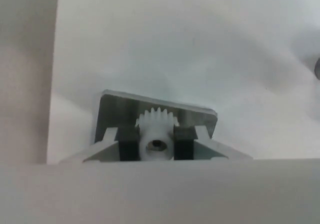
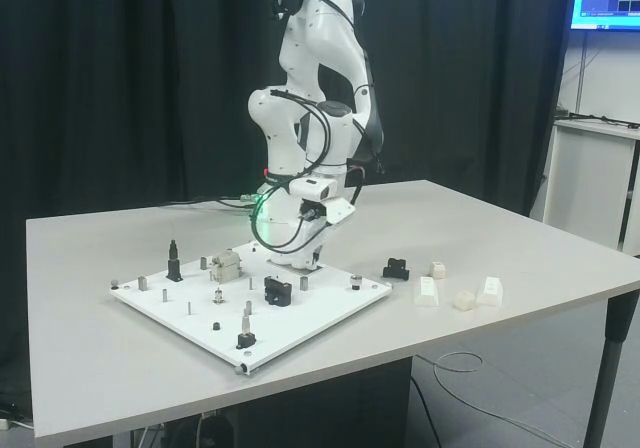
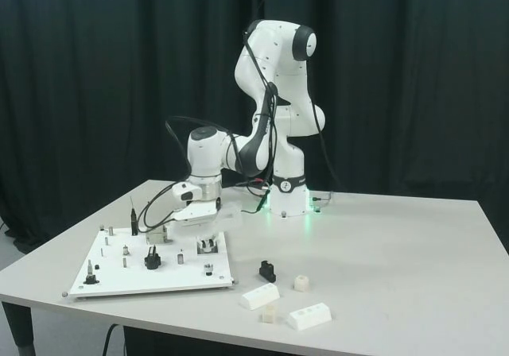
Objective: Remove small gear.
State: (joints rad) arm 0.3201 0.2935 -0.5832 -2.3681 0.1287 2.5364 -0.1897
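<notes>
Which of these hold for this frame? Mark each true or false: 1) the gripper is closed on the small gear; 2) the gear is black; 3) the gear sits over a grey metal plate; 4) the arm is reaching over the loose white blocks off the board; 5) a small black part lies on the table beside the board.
1) True: in the wrist view the gripper has its black pads on both sides of the small gear.
2) False: the gear is white.
3) True: a grey metal plate lies right behind it.
4) False: the arm works over the white board; the white blocks lie apart from it.
5) True: black part.
</notes>
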